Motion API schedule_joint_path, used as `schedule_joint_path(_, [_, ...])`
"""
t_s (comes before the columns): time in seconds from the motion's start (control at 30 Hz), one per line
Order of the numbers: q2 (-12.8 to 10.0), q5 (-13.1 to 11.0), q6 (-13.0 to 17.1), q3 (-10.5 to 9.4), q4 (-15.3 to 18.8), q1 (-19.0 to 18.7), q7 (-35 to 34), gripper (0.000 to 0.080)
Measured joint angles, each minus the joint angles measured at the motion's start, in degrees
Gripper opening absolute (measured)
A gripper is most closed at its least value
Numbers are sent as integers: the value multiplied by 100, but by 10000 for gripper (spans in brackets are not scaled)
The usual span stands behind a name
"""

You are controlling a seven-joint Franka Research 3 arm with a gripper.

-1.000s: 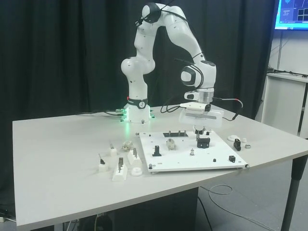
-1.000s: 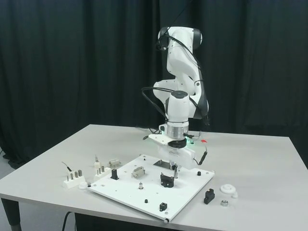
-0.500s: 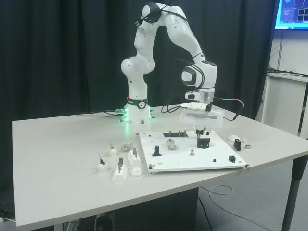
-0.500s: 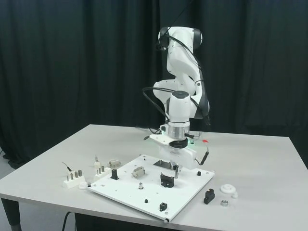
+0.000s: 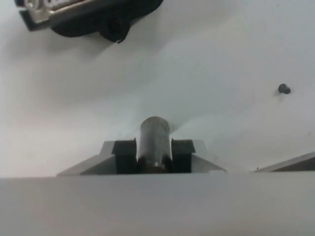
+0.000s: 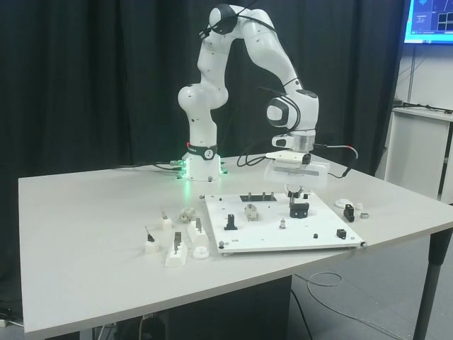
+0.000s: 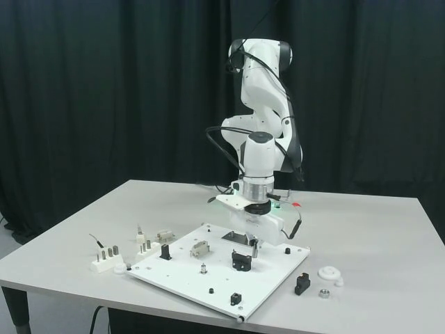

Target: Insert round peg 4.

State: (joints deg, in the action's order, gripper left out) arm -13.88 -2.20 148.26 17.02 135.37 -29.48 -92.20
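Observation:
A short grey round peg (image 5: 154, 140) stands upright between my gripper's (image 5: 154, 156) black pads (image 5: 124, 155), which are shut on it. It hangs a little above the white assembly board (image 5: 211, 59). In the room views the gripper (image 6: 294, 191) (image 7: 254, 245) points straight down over the board's (image 6: 283, 245) (image 7: 201, 287) far right part. It is just behind a black bracket (image 6: 300, 209) (image 7: 241, 261). A black block with several pegs (image 6: 258, 197) sits on the board near the gripper.
A black-and-grey connector part (image 5: 88, 14) and a small black screw (image 5: 284, 89) sit on the board below the wrist. Off the board, white peg holders (image 6: 177, 248) (image 7: 104, 259) lie on one side. White gears and a black block (image 6: 350, 209) (image 7: 327, 275) lie on the other.
The gripper has risen slightly with the peg in it over the last second, staying above the same part of the board.

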Motion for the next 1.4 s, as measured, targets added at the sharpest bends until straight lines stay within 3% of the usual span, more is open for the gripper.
schedule_joint_path(1.4, [18,5,79,-14,22,71,-134,147])
